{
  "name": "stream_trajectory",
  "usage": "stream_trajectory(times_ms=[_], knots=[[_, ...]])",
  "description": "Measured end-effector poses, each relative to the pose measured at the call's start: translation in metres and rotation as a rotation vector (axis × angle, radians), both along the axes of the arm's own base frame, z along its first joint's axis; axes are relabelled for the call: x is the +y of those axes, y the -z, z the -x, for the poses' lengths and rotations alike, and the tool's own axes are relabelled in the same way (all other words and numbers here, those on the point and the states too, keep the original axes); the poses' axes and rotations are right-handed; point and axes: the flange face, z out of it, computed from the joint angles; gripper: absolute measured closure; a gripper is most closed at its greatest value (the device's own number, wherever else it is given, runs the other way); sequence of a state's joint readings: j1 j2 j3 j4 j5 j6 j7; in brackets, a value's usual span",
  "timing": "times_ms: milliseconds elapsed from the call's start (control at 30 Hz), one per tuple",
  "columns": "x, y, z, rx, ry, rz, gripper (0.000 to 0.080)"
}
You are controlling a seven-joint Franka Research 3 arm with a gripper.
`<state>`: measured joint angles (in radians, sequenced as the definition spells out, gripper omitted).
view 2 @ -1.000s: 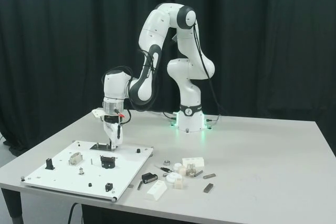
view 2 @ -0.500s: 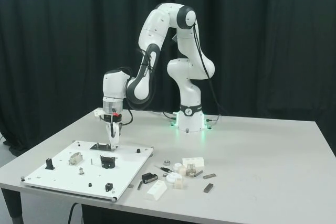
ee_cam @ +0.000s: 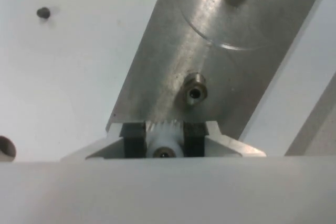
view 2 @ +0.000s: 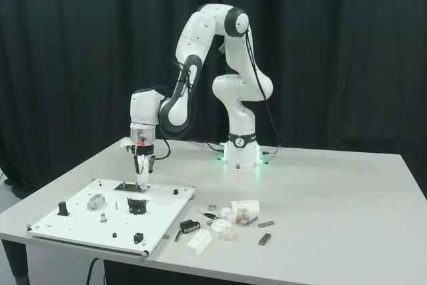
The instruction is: Remove small gear.
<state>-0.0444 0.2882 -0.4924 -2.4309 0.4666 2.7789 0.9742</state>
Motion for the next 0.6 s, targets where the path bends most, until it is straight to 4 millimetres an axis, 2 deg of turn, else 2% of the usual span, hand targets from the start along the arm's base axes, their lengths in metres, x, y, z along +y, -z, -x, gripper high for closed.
stream_trajectory(times_ms=[600], knots=[[-0.0007,-0.0005,-0.0008,0.004,-0.011,-0.002,0.0657]])
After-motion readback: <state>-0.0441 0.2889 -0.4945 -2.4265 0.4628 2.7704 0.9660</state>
